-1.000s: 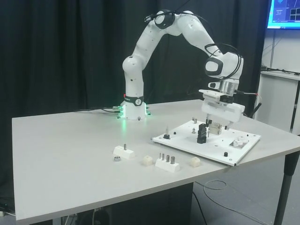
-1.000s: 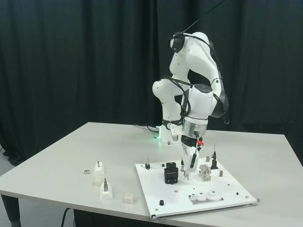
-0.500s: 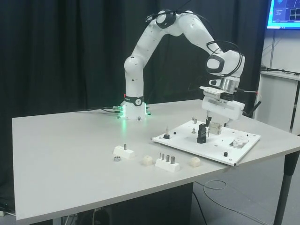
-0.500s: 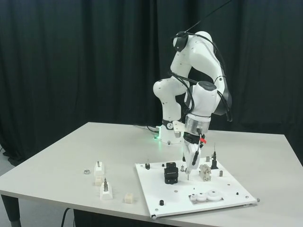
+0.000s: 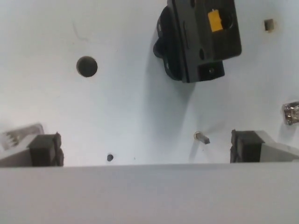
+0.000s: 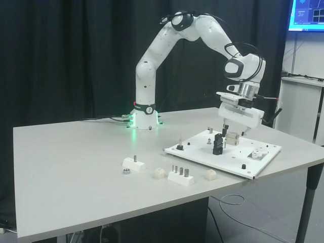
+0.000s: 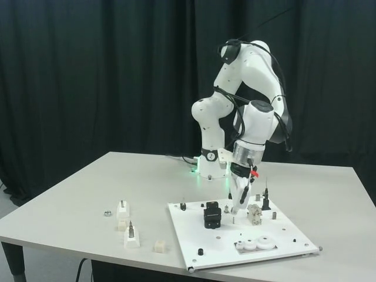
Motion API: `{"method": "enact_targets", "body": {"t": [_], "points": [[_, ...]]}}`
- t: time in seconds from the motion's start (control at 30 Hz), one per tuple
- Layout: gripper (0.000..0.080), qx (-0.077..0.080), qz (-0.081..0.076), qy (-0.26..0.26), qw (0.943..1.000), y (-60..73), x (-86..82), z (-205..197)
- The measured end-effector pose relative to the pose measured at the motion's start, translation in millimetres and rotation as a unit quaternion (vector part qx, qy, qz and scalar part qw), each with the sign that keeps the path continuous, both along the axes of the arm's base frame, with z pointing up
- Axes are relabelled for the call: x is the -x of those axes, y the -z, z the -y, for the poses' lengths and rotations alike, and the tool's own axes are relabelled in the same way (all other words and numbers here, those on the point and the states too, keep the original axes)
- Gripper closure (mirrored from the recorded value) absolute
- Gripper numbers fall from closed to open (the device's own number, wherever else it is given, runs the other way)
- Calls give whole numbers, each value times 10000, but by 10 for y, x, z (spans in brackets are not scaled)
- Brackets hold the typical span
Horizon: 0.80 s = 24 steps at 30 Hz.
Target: Insert square peg 1.
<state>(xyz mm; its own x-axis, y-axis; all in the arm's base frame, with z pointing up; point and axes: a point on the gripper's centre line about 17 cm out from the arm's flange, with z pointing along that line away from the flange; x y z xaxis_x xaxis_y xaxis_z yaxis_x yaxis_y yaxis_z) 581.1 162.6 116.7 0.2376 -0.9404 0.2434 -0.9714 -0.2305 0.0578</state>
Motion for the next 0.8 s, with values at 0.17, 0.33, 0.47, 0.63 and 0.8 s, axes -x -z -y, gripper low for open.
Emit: {"method": "enact_targets", "body": {"t": [0.17, 0.33, 0.47, 0.63, 0.8], "points": [[3, 79, -3, -25, 10000, -38, 21, 24], [3, 140, -99, -364, 9992, -150, 66, 44], [3, 97, -211, -739, 9970, -281, 126, 33], [3, -11, -434, -1255, 9911, -476, 269, 3], [3, -98, -646, -1579, 9853, -700, 428, 0]]}}
